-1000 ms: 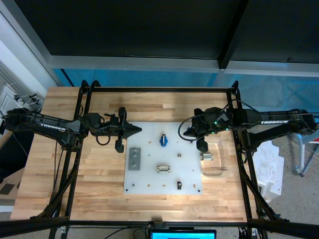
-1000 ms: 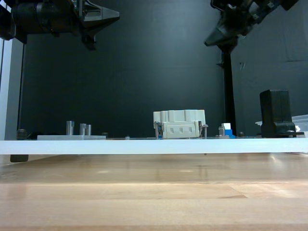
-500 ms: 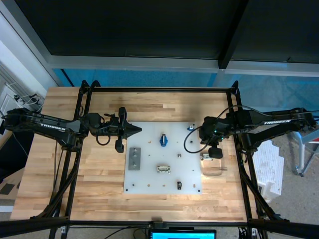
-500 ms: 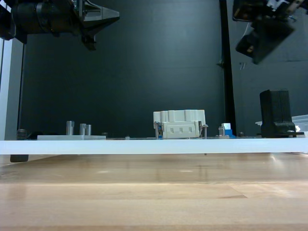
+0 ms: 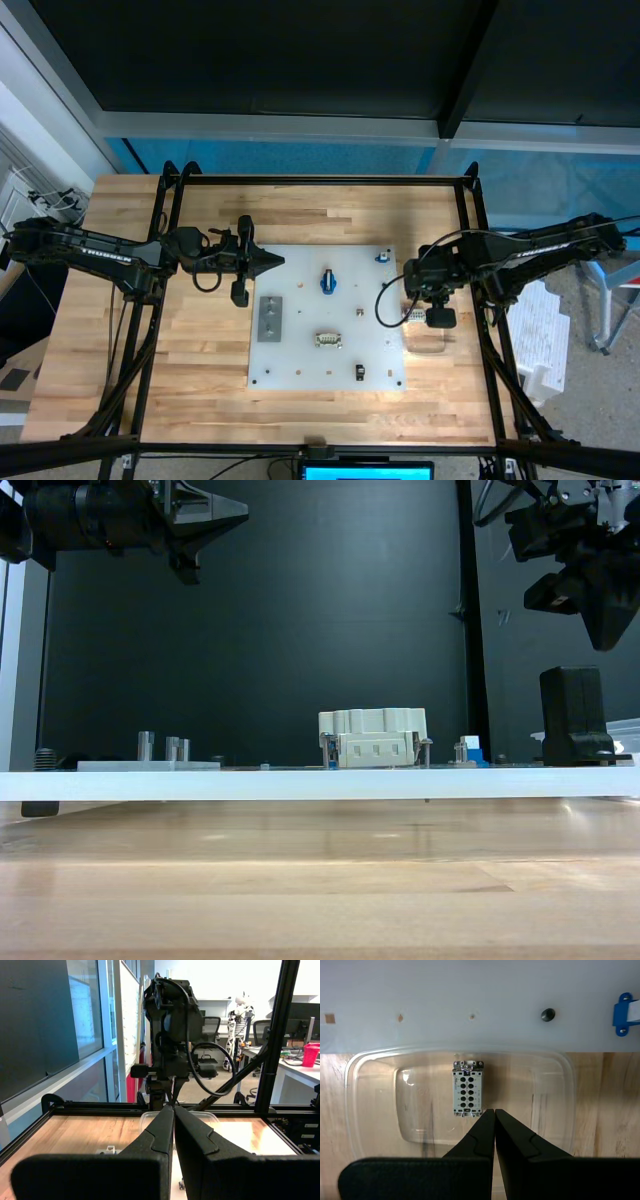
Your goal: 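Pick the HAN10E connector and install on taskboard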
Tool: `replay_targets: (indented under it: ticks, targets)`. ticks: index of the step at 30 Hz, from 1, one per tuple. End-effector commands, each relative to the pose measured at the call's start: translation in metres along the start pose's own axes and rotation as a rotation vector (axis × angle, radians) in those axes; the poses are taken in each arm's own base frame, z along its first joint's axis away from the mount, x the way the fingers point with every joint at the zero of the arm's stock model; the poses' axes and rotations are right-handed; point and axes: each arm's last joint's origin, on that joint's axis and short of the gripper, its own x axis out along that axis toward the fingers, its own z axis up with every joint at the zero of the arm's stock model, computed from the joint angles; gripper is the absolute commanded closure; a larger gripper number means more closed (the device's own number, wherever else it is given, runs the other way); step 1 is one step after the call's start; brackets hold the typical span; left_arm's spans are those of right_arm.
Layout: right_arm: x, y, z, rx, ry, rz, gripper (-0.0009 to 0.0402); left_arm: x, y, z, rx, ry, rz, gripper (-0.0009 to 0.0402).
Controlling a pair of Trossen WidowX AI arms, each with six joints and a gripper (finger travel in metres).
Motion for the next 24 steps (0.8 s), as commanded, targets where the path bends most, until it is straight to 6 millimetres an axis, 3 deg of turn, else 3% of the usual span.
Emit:
replay_targets:
  ticks: [1,5,18,24]
  targets:
    - [0.005,0.004,0.003,-0.012,0.023,-0.005,0.0391,0.000,0.000,0.000,0.000,0.000,0.000,0.0392]
    - [0.011,0.007,0.006,-0.021,0.048,-0.008,0.0363,0.000,0.000,0.000,0.000,0.000,0.000,0.0392]
    - [0.028,0.021,0.012,-0.064,0.053,-0.039,0.0174,0.000,0.000,0.000,0.000,0.000,0.000,0.0392]
    - [0.036,0.026,0.007,-0.063,0.061,-0.053,0.0136,0.000,0.000,0.000,0.000,-0.001,0.000,0.0392]
